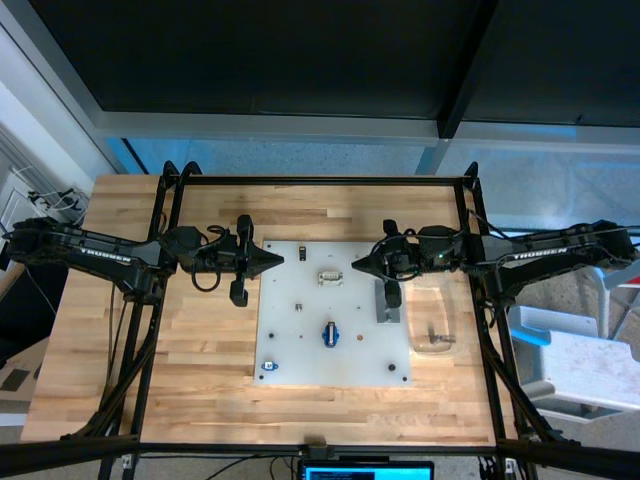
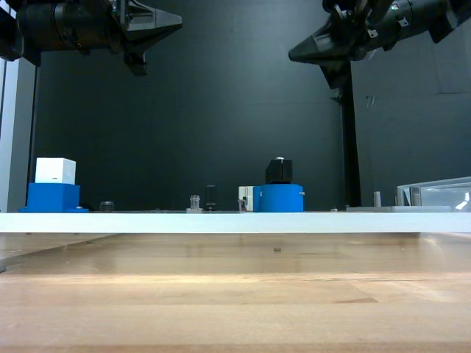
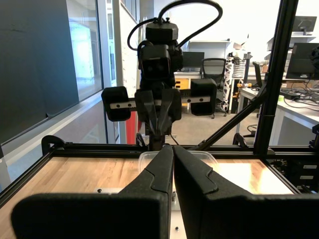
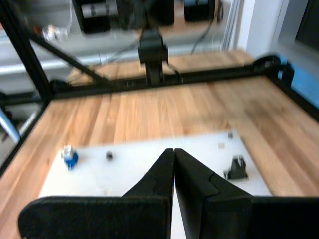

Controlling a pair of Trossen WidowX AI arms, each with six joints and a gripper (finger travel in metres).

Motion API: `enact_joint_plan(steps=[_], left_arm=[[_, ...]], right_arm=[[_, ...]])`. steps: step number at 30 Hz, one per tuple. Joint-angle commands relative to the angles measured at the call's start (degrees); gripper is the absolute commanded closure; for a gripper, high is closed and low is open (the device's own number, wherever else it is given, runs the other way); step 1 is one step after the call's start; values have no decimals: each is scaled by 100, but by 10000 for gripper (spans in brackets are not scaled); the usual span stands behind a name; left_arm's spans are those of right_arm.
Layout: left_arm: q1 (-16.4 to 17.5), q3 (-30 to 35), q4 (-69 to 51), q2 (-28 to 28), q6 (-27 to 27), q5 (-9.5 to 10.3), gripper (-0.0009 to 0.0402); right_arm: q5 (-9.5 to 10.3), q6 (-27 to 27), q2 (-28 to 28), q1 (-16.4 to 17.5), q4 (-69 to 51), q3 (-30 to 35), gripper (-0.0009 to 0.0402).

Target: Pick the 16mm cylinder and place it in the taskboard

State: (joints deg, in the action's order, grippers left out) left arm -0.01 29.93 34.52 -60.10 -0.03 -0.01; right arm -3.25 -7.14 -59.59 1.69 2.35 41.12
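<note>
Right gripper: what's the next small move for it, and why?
Probably swing the right gripper outward over the clear tray and open it. It hangs shut and empty, high over the taskboard, while the 16mm cylinder seems to lie among small metal pieces in that tray, on its side of the board. The left gripper, also shut, hangs high over the board's opposite edge.

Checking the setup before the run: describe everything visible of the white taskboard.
The taskboard is a flat white square plate with small holes, lying on the wooden table between the arms. It carries a blue connector near its middle, a grey block toward its right edge and a blue-and-white fitting at its near left corner. A clear tray lies beside its right edge. The left gripper and right gripper, both shut, hang above its far half, apart from it.
</note>
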Motion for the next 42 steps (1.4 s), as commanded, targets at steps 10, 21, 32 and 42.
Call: enact_joint_plan(steps=[10, 21, 32, 42], left_arm=[[2, 2, 0, 0, -2, 0, 393], [0, 2, 0, 0, -2, 0, 393], [0, 2, 0, 0, -2, 0, 393], [0, 2, 0, -2, -2, 0, 393]], right_arm=[[4, -4, 0, 160, -2815, 990, 393], [-15, -341, 0, 315, -4452, 1497, 393], [-20, -774, -9, 772, -5619, 1657, 393], [-20, -1097, -9, 1266, -6310, 1655, 393]])
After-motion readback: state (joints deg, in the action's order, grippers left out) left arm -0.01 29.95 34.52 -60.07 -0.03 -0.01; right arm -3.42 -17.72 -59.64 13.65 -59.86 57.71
